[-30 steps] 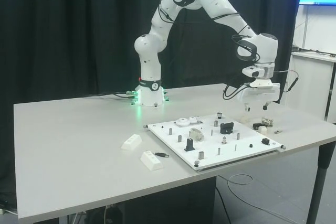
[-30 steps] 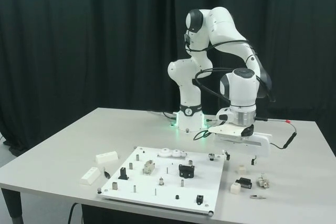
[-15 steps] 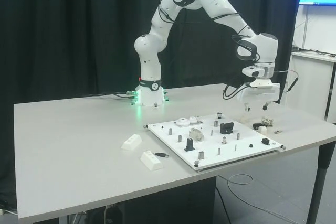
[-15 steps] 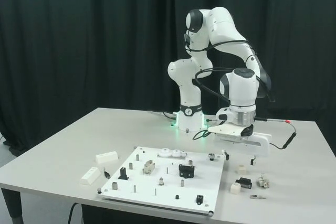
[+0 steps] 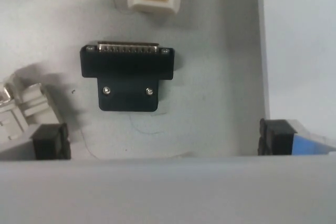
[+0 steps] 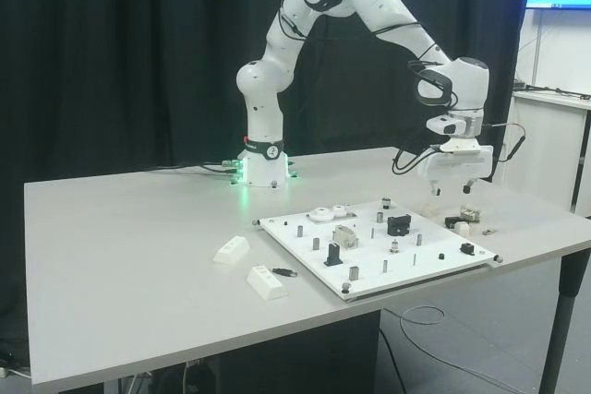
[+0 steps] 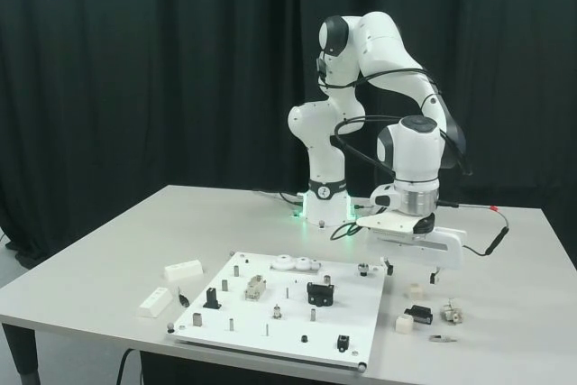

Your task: Remove round peg 4.

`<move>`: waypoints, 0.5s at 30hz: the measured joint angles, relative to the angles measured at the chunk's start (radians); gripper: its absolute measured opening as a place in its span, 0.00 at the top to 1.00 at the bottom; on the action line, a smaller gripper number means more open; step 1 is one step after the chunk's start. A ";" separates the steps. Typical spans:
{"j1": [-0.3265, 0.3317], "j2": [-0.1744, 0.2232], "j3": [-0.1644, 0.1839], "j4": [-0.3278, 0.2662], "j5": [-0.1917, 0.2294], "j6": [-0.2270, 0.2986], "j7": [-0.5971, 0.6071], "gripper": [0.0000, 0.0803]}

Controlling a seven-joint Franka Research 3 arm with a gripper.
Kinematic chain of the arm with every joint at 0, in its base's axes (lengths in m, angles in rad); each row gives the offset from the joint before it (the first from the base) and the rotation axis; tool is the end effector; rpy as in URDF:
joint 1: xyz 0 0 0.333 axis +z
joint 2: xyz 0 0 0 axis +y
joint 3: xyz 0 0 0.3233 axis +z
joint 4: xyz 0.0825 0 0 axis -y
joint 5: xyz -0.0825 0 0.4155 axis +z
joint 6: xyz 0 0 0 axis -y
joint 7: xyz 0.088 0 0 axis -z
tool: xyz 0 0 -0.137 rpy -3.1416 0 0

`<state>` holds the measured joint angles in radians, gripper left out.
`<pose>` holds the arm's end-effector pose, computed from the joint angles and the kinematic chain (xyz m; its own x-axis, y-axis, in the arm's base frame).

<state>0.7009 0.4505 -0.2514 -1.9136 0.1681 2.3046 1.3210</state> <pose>0.5782 0.2902 0.2162 0.5689 -0.8222 -0.0212 -0.8213 -0.5692 0.0373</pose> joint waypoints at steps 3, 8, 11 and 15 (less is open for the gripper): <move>0.000 0.000 -0.001 0.001 0.000 0.000 0.000 0.00; 0.000 0.000 -0.004 0.001 0.000 0.000 0.000 0.00; 0.000 0.000 -0.005 0.002 -0.001 0.000 0.000 0.00; 0.000 0.000 -0.005 0.003 -0.003 0.000 0.000 0.00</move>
<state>0.7009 0.4504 -0.2567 -1.9108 0.1655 2.3046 1.3206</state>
